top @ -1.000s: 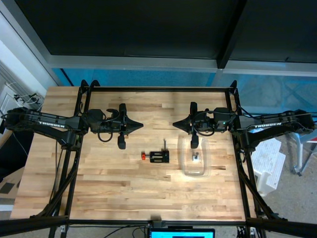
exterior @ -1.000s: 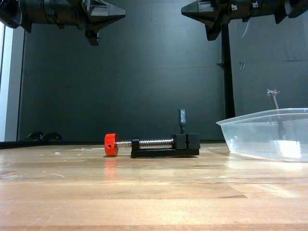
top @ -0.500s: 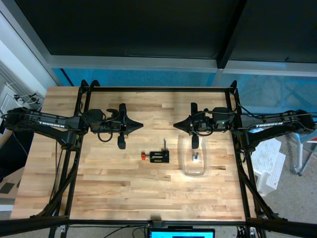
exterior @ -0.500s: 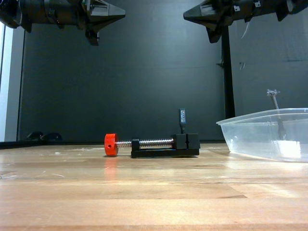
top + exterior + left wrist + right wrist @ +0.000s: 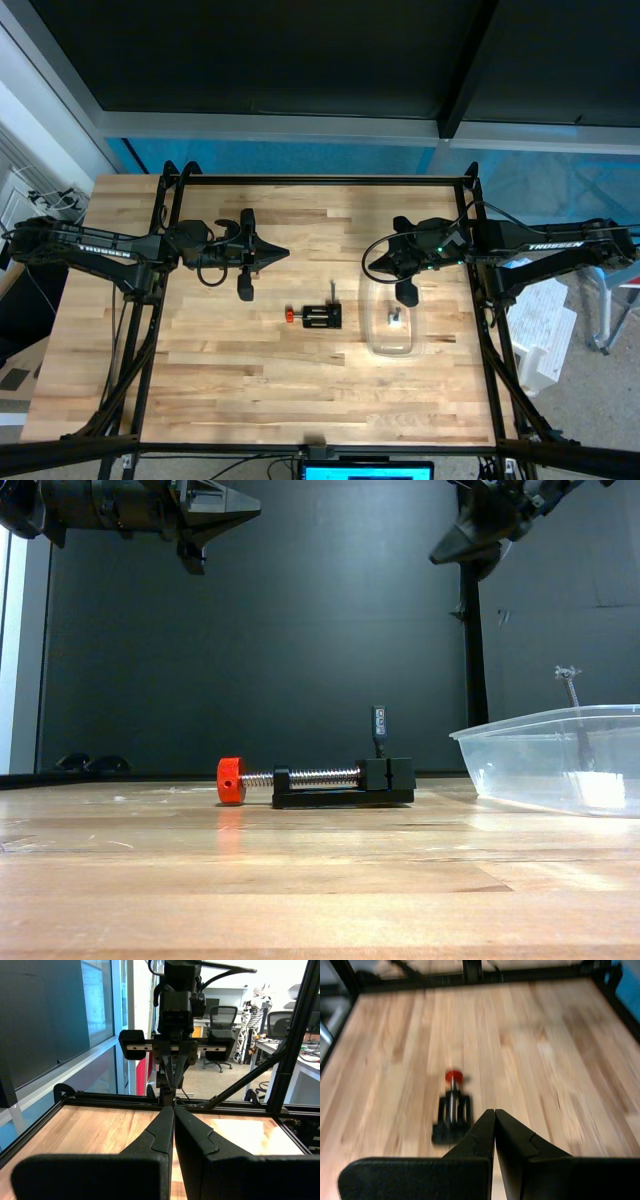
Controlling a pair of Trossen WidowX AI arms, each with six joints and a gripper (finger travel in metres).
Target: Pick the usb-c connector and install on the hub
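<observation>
The hub (image 5: pixel 316 316) is a small black block with an orange-red knob and an upright thin pin (image 5: pixel 378 725), lying mid-table; it also shows as the hub (image 5: pixel 451 1119) in the right wrist view. A tiny dark piece, apparently the usb-c connector (image 5: pixel 396 316), lies inside the clear tray (image 5: pixel 378 345). My right gripper (image 5: pixel 367 263) hangs high behind the tray, tilted down toward the hub, shut and empty (image 5: pixel 494 1111). Farther left, my left gripper (image 5: pixel 285 254) stays level above the table, shut with nothing held (image 5: pixel 173 1107).
The clear plastic tray (image 5: pixel 520 755) stands right of the hub. A black frame (image 5: pixel 320 180) runs along the table's far edge and both sides. Bare wood lies in front of the hub and the tray.
My right gripper has pulled back to the right and pitched its tip downward toward the table. The left arm, the hub and the tray have not moved.
</observation>
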